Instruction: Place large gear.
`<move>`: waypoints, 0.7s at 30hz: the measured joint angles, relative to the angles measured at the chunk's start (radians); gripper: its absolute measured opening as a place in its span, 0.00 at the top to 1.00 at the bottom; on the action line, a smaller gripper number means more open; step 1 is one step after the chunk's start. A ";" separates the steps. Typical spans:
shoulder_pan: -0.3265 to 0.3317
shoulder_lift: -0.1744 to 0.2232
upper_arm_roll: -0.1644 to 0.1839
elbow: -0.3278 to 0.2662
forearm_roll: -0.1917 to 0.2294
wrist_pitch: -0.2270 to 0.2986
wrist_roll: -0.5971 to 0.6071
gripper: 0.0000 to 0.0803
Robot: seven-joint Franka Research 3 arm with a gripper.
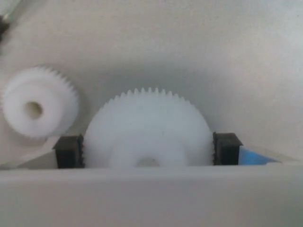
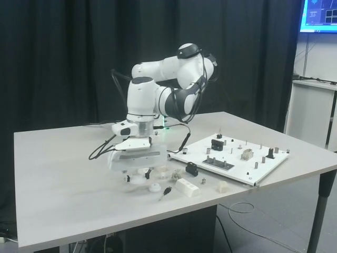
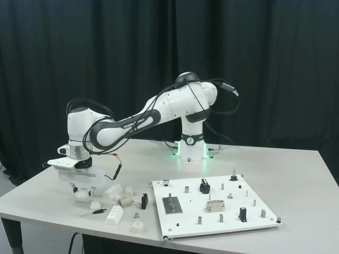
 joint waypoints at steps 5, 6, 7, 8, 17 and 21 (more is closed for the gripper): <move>-0.035 0.000 0.020 0.030 -0.013 0.000 -0.005 0.26; -0.041 0.000 0.024 0.036 -0.016 0.000 -0.005 0.26; -0.047 0.000 0.028 0.042 -0.019 0.000 -0.005 0.26; -0.053 0.000 0.032 0.048 -0.021 0.000 -0.006 0.26; -0.095 0.000 0.064 0.093 -0.055 0.000 -0.006 0.26; -0.109 -0.001 0.075 0.110 -0.064 0.000 -0.006 0.26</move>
